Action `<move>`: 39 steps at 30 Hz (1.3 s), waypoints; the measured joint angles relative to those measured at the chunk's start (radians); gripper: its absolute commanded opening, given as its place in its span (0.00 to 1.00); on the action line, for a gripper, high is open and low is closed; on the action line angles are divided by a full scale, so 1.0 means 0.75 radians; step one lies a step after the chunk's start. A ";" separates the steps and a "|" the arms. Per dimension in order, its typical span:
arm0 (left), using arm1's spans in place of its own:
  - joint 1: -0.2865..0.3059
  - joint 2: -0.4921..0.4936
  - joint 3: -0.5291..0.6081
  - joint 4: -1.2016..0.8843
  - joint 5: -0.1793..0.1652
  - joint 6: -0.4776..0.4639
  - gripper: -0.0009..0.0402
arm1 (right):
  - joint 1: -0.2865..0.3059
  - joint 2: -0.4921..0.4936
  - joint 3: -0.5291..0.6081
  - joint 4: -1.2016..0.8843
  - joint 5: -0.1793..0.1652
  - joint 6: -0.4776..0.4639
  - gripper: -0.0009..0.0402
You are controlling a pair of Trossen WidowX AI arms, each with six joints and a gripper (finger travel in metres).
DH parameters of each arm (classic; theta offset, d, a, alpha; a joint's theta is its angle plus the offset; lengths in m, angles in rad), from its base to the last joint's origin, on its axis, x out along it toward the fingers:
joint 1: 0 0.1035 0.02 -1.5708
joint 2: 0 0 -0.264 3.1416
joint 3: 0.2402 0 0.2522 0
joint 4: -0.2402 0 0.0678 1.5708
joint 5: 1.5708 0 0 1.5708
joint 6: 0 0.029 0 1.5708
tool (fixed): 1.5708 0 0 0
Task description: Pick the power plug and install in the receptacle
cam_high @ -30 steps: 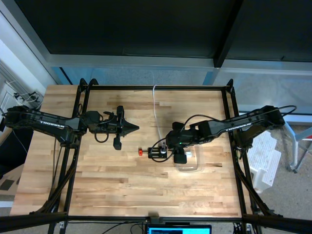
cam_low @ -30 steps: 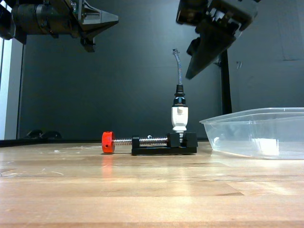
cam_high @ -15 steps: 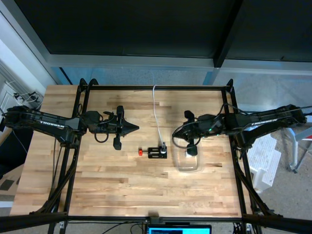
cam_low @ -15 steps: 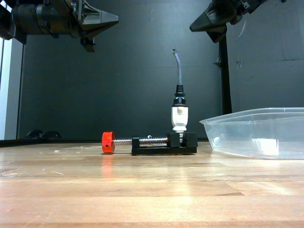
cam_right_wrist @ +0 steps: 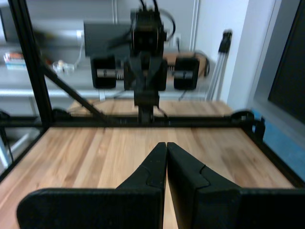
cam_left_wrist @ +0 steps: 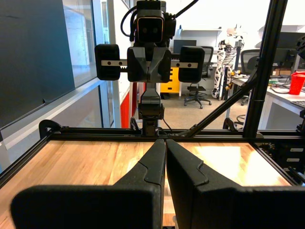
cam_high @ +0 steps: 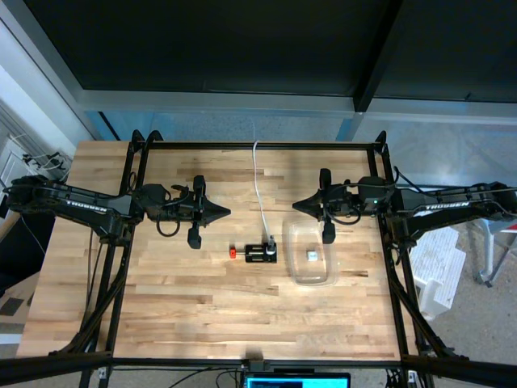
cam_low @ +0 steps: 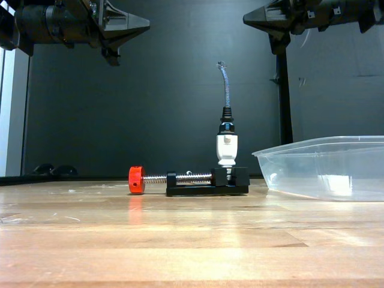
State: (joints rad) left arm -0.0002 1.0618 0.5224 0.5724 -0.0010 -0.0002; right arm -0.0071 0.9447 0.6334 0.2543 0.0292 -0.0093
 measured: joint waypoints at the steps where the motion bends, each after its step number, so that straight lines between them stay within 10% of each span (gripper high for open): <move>1: 0.000 0.001 0.000 0.000 0.001 0.000 0.02 | -0.007 -0.010 -0.020 0.027 0.000 0.000 0.02; 39: 0.000 0.000 0.001 0.001 0.000 0.000 0.02 | -0.041 -0.092 -0.198 0.222 -0.040 0.039 0.02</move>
